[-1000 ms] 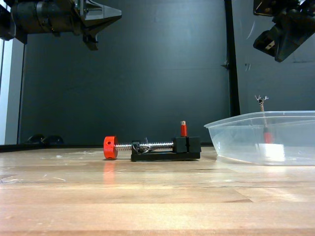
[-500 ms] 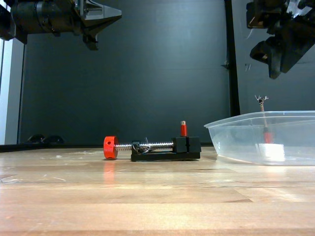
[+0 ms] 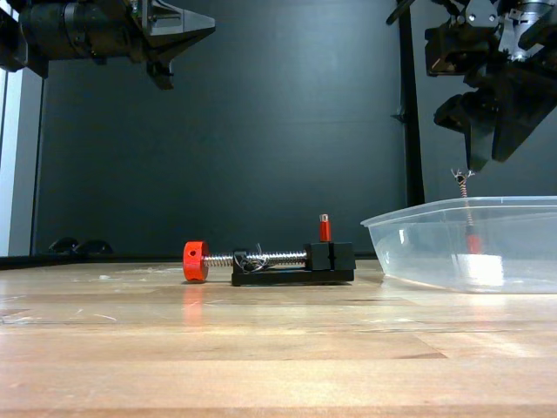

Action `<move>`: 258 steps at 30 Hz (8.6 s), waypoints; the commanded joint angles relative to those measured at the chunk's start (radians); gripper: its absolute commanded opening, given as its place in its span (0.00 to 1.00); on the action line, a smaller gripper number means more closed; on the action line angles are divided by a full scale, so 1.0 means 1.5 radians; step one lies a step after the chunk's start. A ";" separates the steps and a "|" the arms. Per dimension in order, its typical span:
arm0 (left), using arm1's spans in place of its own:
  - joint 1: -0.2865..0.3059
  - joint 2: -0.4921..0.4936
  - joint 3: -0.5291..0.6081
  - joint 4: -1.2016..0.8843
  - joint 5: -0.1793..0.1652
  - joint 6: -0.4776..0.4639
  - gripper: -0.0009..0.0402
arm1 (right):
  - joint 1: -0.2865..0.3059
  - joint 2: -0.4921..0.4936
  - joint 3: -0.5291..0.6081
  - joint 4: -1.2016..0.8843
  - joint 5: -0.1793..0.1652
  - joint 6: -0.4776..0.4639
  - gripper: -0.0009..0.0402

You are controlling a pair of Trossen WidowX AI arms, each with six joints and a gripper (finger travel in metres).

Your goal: Pick the RCA connector and install on taskboard

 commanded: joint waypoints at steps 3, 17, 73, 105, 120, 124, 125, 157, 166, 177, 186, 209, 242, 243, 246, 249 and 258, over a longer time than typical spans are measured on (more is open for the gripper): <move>0.000 0.000 0.000 0.000 0.000 0.000 0.02 | 0.008 0.025 -0.013 0.034 0.000 0.001 0.43; 0.000 0.000 0.000 0.000 0.000 0.000 0.02 | 0.011 0.094 -0.020 0.090 0.017 0.011 0.43; 0.000 0.000 0.000 0.000 0.000 0.000 0.02 | 0.020 0.164 -0.078 0.217 0.017 0.008 0.33; 0.000 0.000 0.000 0.000 0.000 0.000 0.02 | 0.021 0.163 -0.078 0.221 0.012 0.010 0.06; 0.000 0.000 0.000 0.000 0.000 0.000 0.02 | 0.020 0.131 -0.067 0.194 0.012 0.011 0.05; 0.000 0.000 0.000 0.000 0.000 0.000 0.02 | 0.020 0.123 -0.049 0.164 0.012 0.010 0.05; 0.000 0.000 0.000 0.000 0.000 0.000 0.02 | 0.020 0.121 -0.044 0.159 0.012 0.010 0.05; 0.000 0.000 0.000 0.000 0.000 0.000 0.02 | 0.017 0.115 0.087 0.029 0.012 -0.002 0.05; 0.000 0.000 0.000 0.000 0.000 0.000 0.02 | 0.001 0.196 0.156 0.037 0.017 -0.007 0.05; 0.000 0.000 0.000 0.000 0.000 0.000 0.02 | -0.011 0.288 0.243 0.042 0.017 -0.009 0.05; 0.000 0.000 0.000 0.000 0.000 0.000 0.02 | -0.021 0.358 0.310 0.043 0.017 -0.020 0.05; 0.000 0.000 0.000 0.000 0.000 0.000 0.02 | -0.035 0.429 0.363 0.060 0.017 -0.027 0.05; 0.000 0.000 0.000 0.000 0.000 0.000 0.02 | -0.038 0.429 0.361 0.056 0.017 -0.037 0.05; 0.000 0.000 0.000 0.000 0.000 0.000 0.02 | -0.038 0.429 0.361 0.056 0.017 -0.037 0.05; 0.000 0.000 0.000 0.000 0.000 0.000 0.02 | -0.038 0.429 0.361 0.056 0.017 -0.037 0.05; 0.000 0.000 0.000 0.000 0.000 0.000 0.02 | -0.038 0.429 0.361 0.056 0.017 -0.037 0.05; 0.000 0.000 0.000 0.000 0.000 0.000 0.02 | -0.038 0.429 0.338 0.073 0.017 -0.037 0.05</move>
